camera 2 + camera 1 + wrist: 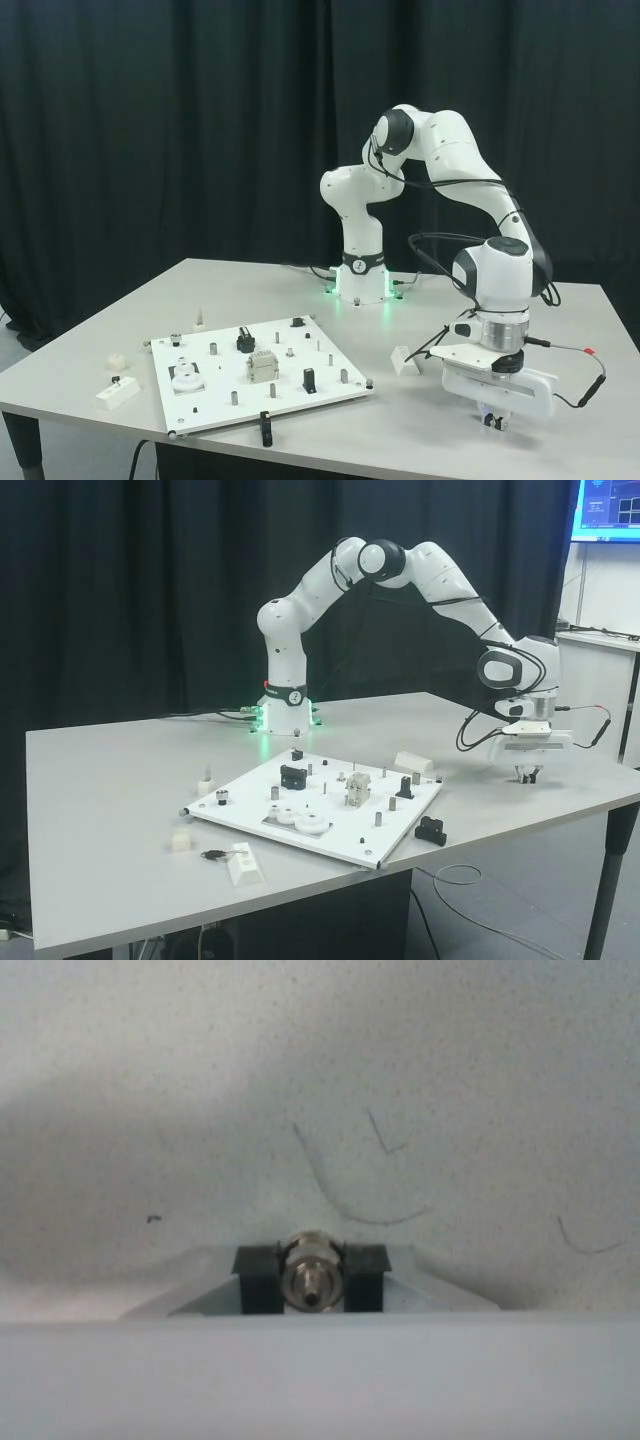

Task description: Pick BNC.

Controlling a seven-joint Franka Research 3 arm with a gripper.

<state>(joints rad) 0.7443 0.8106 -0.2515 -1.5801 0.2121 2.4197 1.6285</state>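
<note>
Between the claw [312, 1282] fingers, clenched on it, the BNC connector [310, 1278] shows in the wrist view; room views hide it above the grey surface [100, 780]

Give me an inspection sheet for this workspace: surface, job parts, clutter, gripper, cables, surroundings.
Surface: grey table, fine scratch marks in the wrist view.
Job's things: BNC connector clamped between the black fingers, held above the table, off the white board.
Clutter: white board carries small black and white fixtures; a white block and a black clip lie beside it, a white piece sits near the gripper.
Grippers: gripper shut on the BNC connector, pointing down near the table's edge.
Cables: black cable looped at the wrist; more cables at the arm base.
Surroundings: black curtain behind; a screen in one corner.
</note>
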